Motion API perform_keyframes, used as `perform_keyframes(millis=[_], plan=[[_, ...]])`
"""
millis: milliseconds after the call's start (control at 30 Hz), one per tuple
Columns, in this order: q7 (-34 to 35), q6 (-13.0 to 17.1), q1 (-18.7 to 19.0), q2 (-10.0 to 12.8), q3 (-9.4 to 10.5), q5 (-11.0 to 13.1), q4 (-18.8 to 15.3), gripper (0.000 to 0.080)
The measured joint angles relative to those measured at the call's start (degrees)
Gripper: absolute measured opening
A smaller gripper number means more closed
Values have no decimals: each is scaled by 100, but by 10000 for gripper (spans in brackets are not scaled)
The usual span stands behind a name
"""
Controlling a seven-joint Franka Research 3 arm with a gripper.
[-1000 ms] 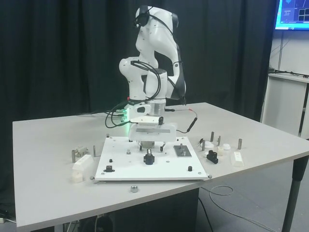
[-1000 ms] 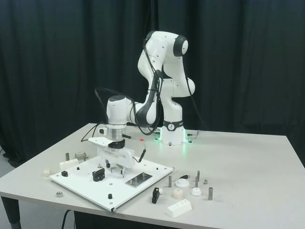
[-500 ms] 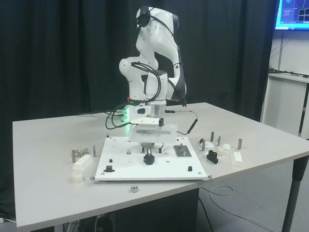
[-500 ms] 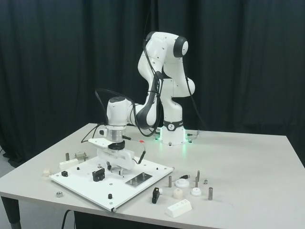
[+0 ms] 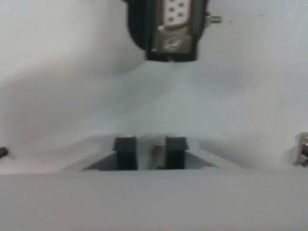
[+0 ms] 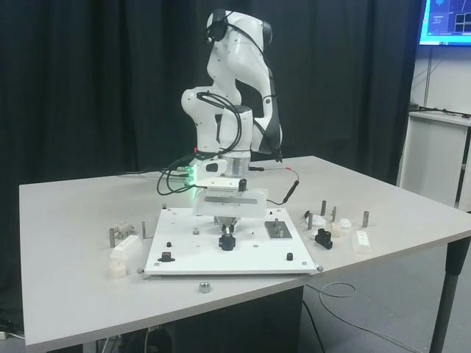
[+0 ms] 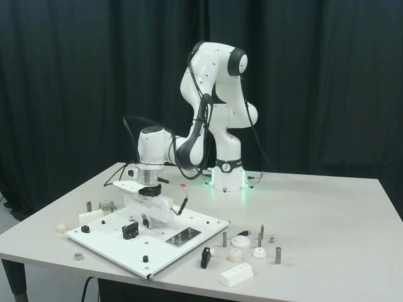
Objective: Remove square peg 1.
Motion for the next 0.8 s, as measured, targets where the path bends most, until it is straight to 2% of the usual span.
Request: perform_keyframes(millis=[133, 167, 800], plan=[[-65, -2, -60, 7, 10, 3, 26, 202], [-67, -8, -64, 7, 16, 7, 29, 45], [-67, -87, -74, 6, 16, 29, 59, 36]])
